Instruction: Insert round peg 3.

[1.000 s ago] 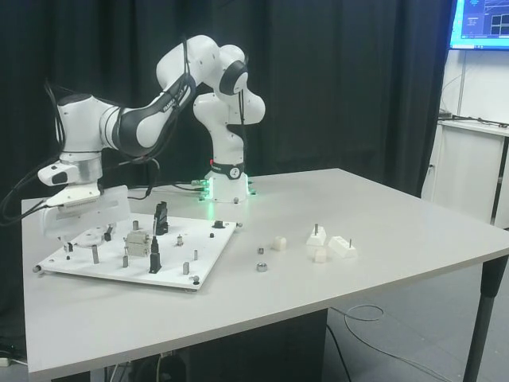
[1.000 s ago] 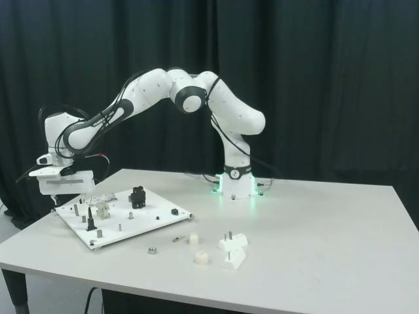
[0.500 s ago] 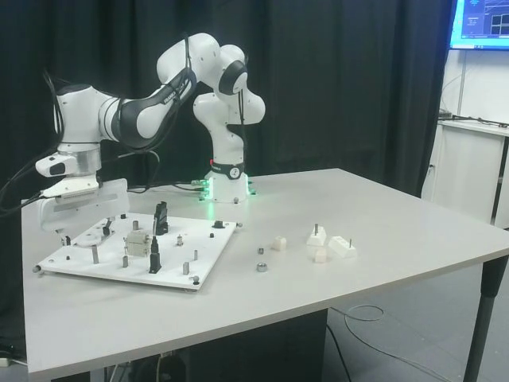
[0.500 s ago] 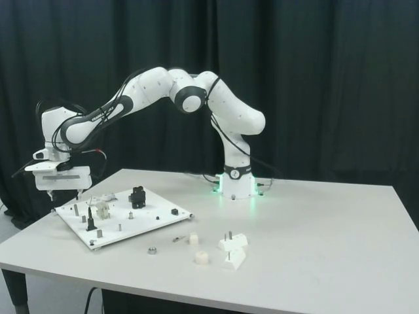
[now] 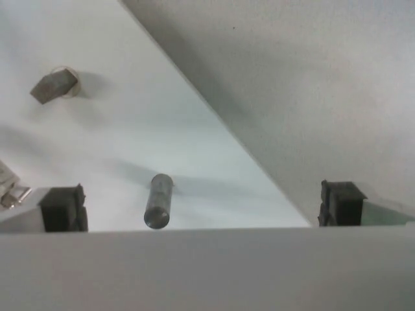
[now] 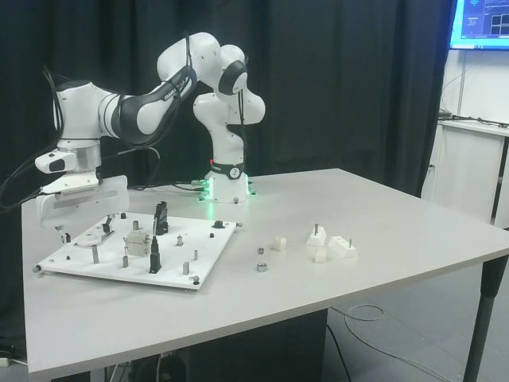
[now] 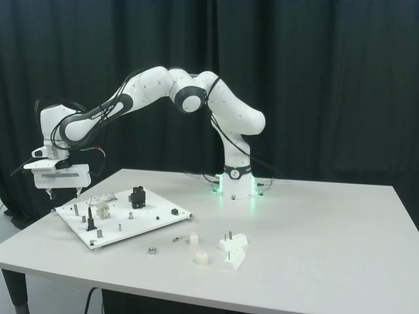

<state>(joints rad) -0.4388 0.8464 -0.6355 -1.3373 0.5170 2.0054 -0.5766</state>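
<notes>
Below the spread, empty pincer (image 5: 198,207), the short grey round metal peg (image 5: 158,201) is standing upright in the flat white assembly board (image 6: 135,259) near its edge, lying between the two black fingertips (image 5: 63,208) but nearer one.

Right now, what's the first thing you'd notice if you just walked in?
The big white arm, curving from its green-lit base at the table's back edge out over the white board. Its gripper hangs open above the board's far corner. A few small white blocks sit loose on the grey table.
</notes>
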